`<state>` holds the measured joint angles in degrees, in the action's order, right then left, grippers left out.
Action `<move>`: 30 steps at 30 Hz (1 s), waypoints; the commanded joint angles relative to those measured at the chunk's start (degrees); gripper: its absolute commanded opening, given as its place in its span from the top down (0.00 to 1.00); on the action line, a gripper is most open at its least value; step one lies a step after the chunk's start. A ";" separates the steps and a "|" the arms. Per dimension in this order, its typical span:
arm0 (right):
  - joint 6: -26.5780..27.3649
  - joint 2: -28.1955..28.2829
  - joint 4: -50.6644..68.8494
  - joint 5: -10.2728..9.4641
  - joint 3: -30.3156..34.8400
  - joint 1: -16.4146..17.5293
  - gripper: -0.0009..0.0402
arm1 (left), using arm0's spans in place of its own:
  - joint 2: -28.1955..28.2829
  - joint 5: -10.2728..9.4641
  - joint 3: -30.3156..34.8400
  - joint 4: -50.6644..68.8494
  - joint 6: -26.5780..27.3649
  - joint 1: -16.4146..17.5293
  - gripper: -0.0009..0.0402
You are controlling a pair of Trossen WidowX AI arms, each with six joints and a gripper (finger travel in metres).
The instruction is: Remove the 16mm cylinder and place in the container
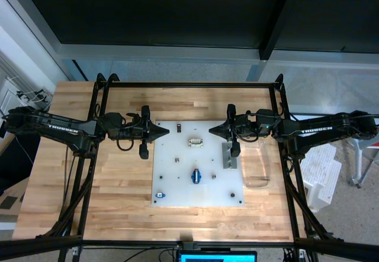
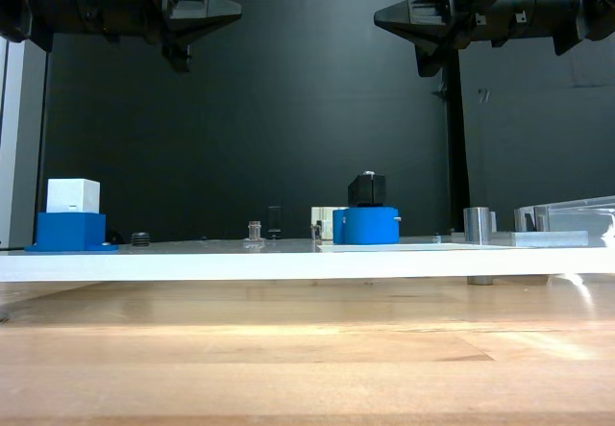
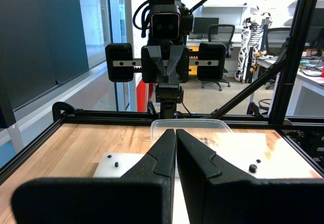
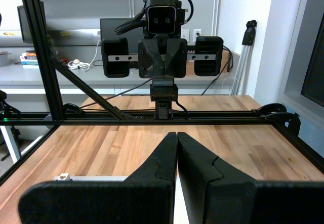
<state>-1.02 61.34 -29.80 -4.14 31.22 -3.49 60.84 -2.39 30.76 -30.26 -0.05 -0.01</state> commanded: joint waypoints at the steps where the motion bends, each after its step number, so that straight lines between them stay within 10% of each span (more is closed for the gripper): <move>1: -0.02 0.04 0.00 0.00 0.02 -0.02 0.98 | 0.02 0.00 0.00 0.00 0.00 0.00 0.98; 10: -3.65 0.15 2.56 0.02 0.48 0.11 0.98 | 0.02 0.00 0.00 0.00 0.00 0.02 0.98; 30: -4.90 12.70 56.50 0.28 25.40 6.47 0.98 | 0.02 0.00 0.00 0.00 0.00 0.02 0.98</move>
<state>-5.78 72.73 24.18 -4.05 55.11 2.26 60.84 -2.42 30.76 -30.26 -0.05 -0.01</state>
